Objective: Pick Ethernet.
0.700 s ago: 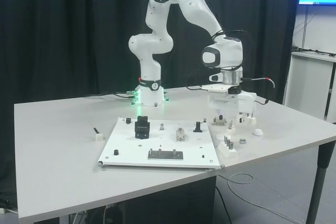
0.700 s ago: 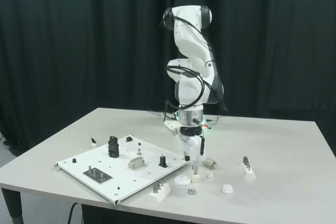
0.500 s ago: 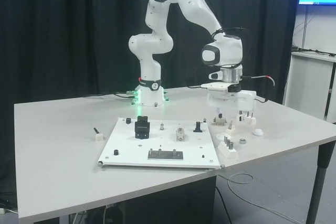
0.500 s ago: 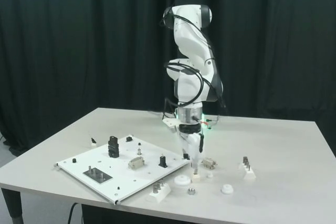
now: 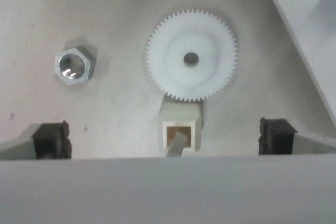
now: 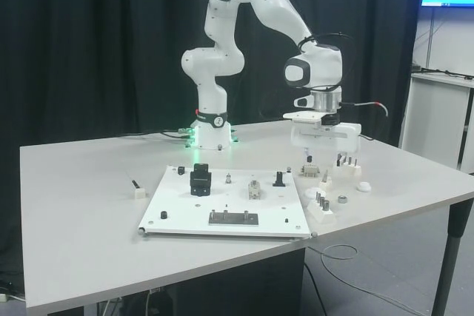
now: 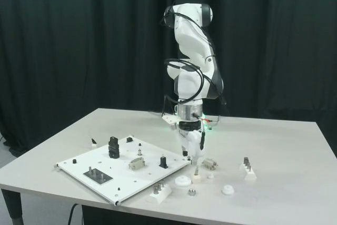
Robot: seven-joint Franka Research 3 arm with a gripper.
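A small white block [image 5: 179,127] with a short plug stub standing in its socket sits on the grey table; it looks like the Ethernet part. In the wrist view it lies directly under my gripper [image 5: 163,139], between the two black fingertips [image 5: 50,140] and well below them. The jaws stand wide apart with nothing held. In the room views my gripper [image 6: 308,156] [image 7: 189,156] hangs above the block [image 7: 196,175] [image 6: 324,178], just off the right edge of the white board [image 6: 222,209].
A white gear [image 5: 191,55] touches the block and a metal nut [image 5: 73,65] lies beside it. The board [image 7: 105,164] carries a black part [image 6: 200,181] and several small fixtures. More white holders [image 7: 248,171] [image 6: 321,209] stand on the table nearby.
The arm has lifted the gripper straight up from near the table beside the block. The objects on the table have not moved.
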